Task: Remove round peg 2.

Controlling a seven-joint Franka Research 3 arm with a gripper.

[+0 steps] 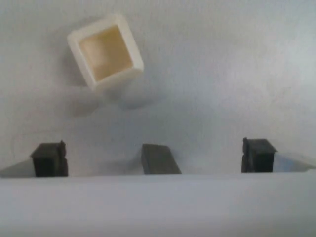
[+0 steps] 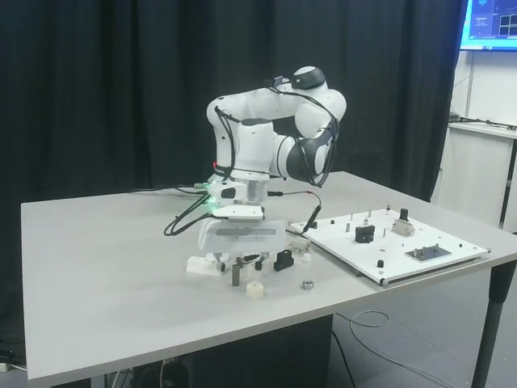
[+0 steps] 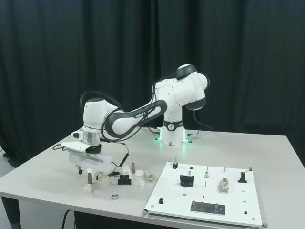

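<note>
Round peg (image 1: 159,159), dark grey, is off the board and upright on the grey table (image 2: 105,267). It sits directly under the gripper (image 1: 153,157), between the two black fingertips (image 1: 49,160).

Gripper is wide open. There's a clear gap from the peg to each finger, so no contact and nothing held. In the first room view the fingers hang just above the tabletop on either side of the peg (image 2: 235,276). The second room view shows the same, with the peg (image 3: 89,178) alone beneath the hand.

A white square hollow block (image 1: 105,51) lies on the table just beside the peg, not touching it, open side up.

More loose parts are near, towards the board: a black piece (image 2: 283,260) and a small nut (image 2: 308,284).

The white assembly board (image 2: 436,263) lies flat on the table, well apart from the peg, with several small fixtures on it.
</note>
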